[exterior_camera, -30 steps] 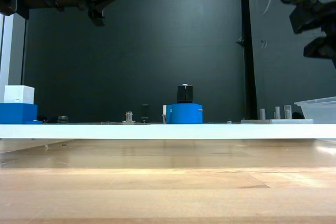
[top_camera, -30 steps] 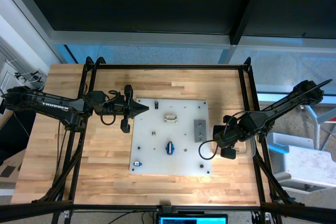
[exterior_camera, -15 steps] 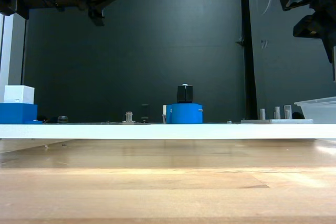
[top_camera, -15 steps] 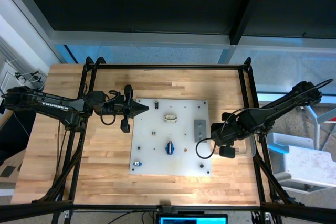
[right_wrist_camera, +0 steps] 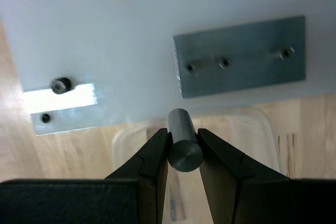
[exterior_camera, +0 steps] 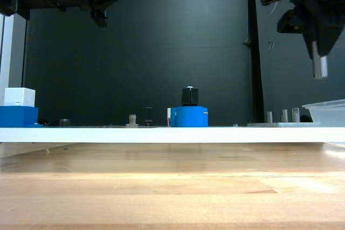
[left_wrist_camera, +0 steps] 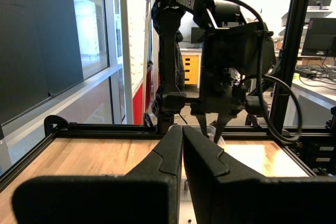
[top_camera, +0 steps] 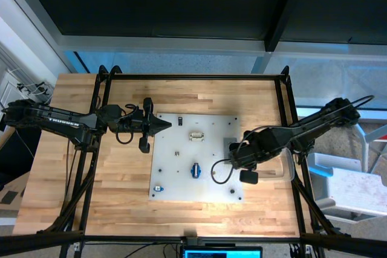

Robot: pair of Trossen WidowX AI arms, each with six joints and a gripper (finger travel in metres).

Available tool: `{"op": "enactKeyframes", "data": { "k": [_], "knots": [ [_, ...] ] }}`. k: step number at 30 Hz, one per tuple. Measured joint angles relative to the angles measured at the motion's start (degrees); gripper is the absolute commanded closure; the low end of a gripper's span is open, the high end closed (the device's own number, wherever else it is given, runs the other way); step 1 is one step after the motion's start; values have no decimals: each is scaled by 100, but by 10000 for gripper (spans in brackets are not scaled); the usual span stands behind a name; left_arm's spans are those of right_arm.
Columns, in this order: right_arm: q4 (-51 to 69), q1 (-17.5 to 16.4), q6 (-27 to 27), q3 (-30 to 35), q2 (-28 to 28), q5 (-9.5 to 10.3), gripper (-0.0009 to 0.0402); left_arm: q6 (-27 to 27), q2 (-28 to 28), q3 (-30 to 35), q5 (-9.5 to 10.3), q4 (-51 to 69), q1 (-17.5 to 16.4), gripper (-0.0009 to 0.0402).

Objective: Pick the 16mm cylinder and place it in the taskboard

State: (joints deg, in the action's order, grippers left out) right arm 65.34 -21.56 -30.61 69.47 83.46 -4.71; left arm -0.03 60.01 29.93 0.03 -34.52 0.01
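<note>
The 16mm cylinder [right_wrist_camera: 181, 124] is a grey round peg, and my right gripper [right_wrist_camera: 182, 145] is shut on it. In the low view the cylinder [exterior_camera: 320, 64] hangs upright from the right gripper [exterior_camera: 318, 47], well above the taskboard [exterior_camera: 161, 134]. From above, the right gripper [top_camera: 237, 154] hovers over the right edge of the white taskboard [top_camera: 175, 176], close to the grey metal block [right_wrist_camera: 247, 59]. My left gripper [top_camera: 167, 124] is shut and empty, held high at the board's left edge, with its fingers [left_wrist_camera: 173, 148] pressed together.
A clear plastic tray [top_camera: 285, 170] lies just right of the board, under the right arm. On the board stand a blue fitting [top_camera: 195, 170] and a beige connector [top_camera: 195, 136]. A black frame [top_camera: 284, 107] surrounds the table.
The right arm has moved left from above the tray to the board's right edge, carrying the cylinder, which now shows in the low view. The left arm has not moved.
</note>
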Motion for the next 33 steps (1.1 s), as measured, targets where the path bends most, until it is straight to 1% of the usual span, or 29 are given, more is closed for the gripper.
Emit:
{"op": "enactKeyframes", "data": {
  "k": [10, 16, 20, 22, 26, 33],
  "knots": [
    [-13, 205, 448, 841, 942, 24, 370, 0, 0, 0, -2, 0, 0, 393],
    [-94, 234, 542, 1285, 1425, 24, 370, 0, 0, 0, 0, 0, 0, 393],
    [-190, 234, 542, 1471, 1679, 46, 370, 0, -2, 2, -2, 0, 0, 393],
    [-216, 234, 544, 1563, 1799, 136, 370, 0, -2, 2, 0, 0, 0, 393],
    [-400, 245, 544, 1635, 1996, 190, 370, 0, -2, 2, -2, 0, 0, 393],
    [-627, 275, 564, 1635, 2210, 186, 370, 0, -2, 0, -2, -2, 0, 393]
  ]
}}
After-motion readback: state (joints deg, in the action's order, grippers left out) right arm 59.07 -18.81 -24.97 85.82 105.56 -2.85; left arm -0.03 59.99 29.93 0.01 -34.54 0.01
